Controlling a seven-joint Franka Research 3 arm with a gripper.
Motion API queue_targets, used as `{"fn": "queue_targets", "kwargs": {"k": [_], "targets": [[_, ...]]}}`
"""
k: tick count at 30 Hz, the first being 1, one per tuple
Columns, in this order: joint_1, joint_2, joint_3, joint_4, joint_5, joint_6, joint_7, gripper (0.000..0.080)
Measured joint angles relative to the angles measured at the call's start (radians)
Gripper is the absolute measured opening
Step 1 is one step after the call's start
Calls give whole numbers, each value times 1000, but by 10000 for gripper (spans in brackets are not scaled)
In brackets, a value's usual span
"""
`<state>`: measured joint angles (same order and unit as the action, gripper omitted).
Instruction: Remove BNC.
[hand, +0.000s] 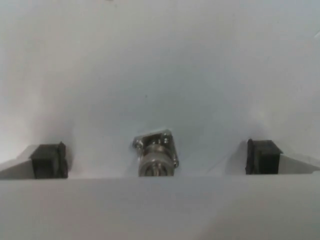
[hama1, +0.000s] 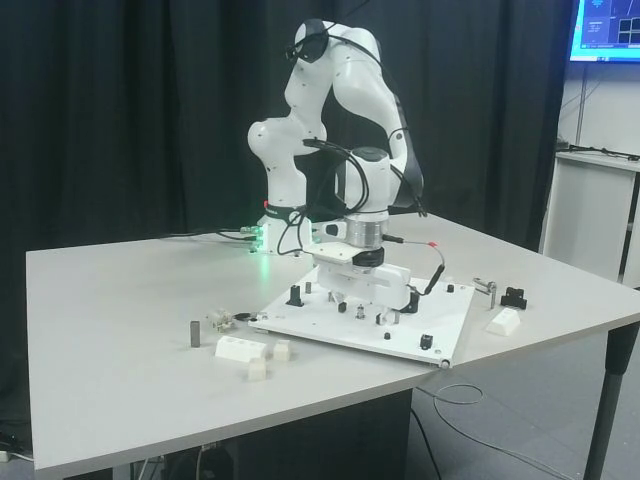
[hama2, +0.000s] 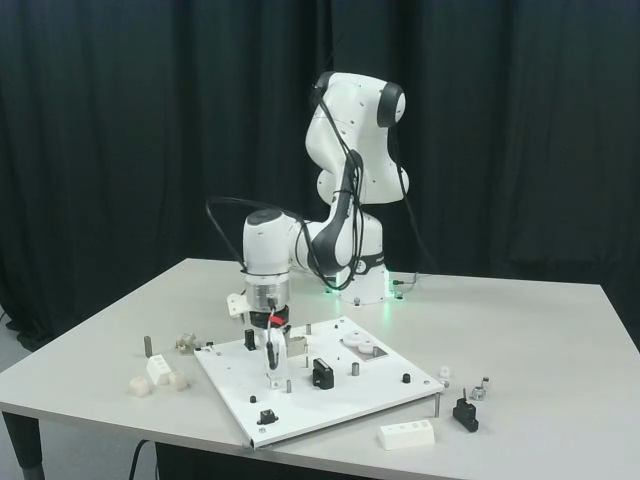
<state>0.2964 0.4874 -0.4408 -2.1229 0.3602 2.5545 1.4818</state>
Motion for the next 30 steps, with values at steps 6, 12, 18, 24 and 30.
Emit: {"fn": "queue_targets", "kwargs": {"k": [6, 12, 18, 24, 30], "targets": [[0, -2, -4, 0, -9, 0, -1, 800], [0, -8, -4, 0, -9, -4, -1, 512], [-1, -15, -4, 0, -9, -10, -1, 512], [-2, -18, -4, -1, -8, -12, -1, 162], [-2, -18, -4, -1, -8, -12, -1, 124]]}}
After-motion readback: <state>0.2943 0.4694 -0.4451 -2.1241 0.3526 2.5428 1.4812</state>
